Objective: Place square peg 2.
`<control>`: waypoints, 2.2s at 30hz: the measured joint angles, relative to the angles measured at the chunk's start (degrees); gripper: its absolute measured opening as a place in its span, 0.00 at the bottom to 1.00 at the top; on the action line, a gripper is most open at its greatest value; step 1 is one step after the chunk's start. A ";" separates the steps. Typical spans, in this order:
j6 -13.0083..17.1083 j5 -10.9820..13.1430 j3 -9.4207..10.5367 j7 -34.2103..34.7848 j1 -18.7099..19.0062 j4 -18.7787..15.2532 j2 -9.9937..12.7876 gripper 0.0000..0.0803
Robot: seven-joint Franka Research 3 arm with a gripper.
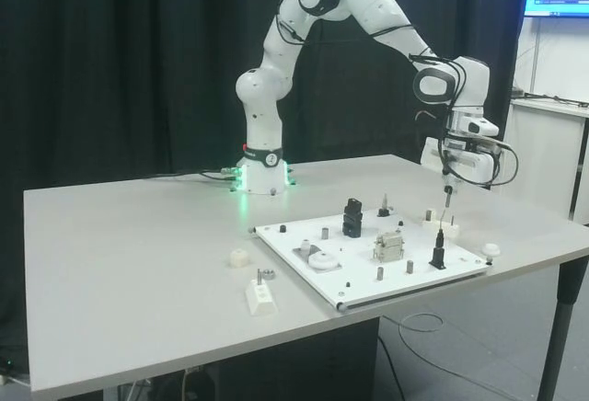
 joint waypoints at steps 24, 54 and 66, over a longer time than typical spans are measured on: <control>-0.93 0.59 0.16 -10.71 0.11 2.49 2.43 0.08; 0.13 0.38 0.01 -11.70 -0.16 2.65 5.18 0.08; -0.06 0.41 0.12 -11.70 -0.08 2.57 5.63 0.08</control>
